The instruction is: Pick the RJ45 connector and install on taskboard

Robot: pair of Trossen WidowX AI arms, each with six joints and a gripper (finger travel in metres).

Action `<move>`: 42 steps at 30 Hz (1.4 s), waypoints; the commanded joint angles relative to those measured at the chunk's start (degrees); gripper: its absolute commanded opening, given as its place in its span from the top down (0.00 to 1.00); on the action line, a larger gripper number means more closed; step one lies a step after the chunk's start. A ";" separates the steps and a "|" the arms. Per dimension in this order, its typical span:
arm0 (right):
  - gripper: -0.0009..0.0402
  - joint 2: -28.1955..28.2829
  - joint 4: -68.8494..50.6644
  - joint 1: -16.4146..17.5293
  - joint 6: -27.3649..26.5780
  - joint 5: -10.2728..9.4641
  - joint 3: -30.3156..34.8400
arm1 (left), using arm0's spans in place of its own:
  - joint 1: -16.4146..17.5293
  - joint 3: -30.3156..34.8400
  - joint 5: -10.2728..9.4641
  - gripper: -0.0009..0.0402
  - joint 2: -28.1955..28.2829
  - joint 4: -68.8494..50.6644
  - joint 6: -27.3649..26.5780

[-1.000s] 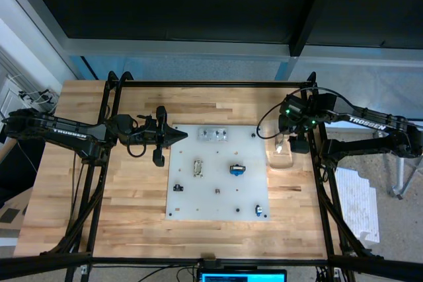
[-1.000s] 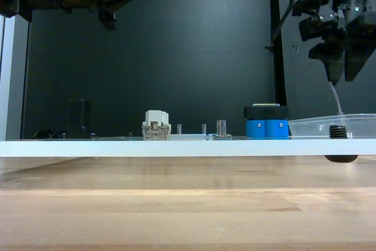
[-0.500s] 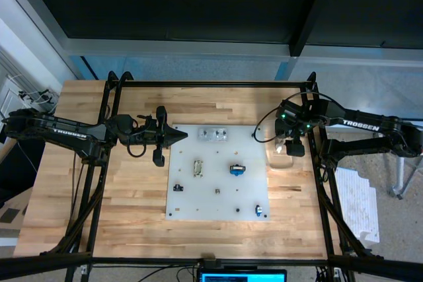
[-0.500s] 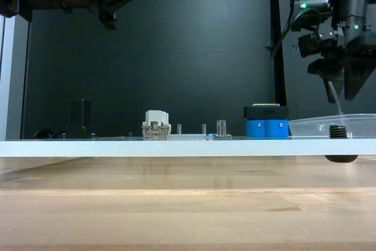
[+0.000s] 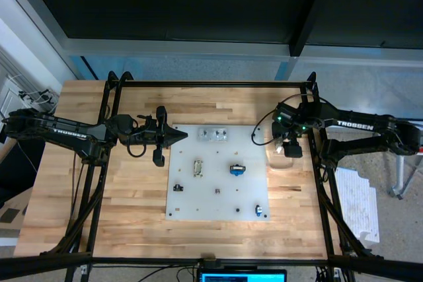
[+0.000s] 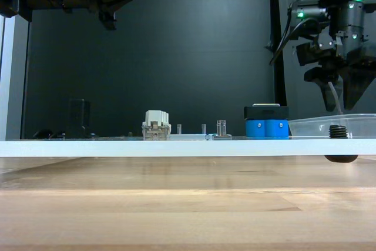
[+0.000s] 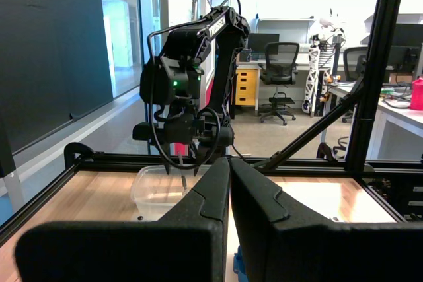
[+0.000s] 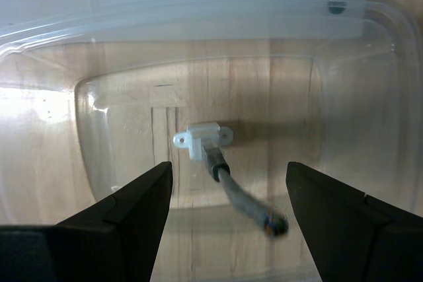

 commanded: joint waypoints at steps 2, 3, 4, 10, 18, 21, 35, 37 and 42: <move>0.39 0.85 0.81 0.02 -0.04 -0.02 -0.63 | 0.00 0.00 0.02 0.98 0.00 0.02 0.02; 0.39 0.83 1.07 0.02 -0.09 -0.02 -0.96 | 0.00 0.00 0.02 0.98 0.00 0.02 0.02; 0.39 0.83 1.27 0.04 -0.31 -0.04 -1.31 | 0.02 0.00 0.02 0.98 0.00 0.02 0.00; 0.40 0.81 1.44 0.13 -2.60 -1.05 -2.01 | 0.00 0.00 0.02 0.98 0.00 0.02 0.02; 0.48 0.81 2.80 0.48 -3.85 -2.82 -2.97 | 0.00 0.00 0.02 0.98 0.00 0.02 0.00; 0.52 0.81 2.86 0.52 -3.85 -2.82 -2.97 | 0.00 0.00 0.02 0.98 0.00 0.02 0.02; 0.66 0.68 3.15 0.63 -3.87 -2.32 -3.34 | 0.00 0.00 0.02 0.98 0.00 0.02 0.00; 0.69 0.68 2.95 0.63 -3.87 -2.32 -3.28 | 0.02 0.00 0.02 0.98 0.00 0.02 0.02; 0.78 0.68 2.47 0.68 -3.87 -2.32 -3.02 | 0.00 0.00 0.02 0.98 0.00 0.02 0.00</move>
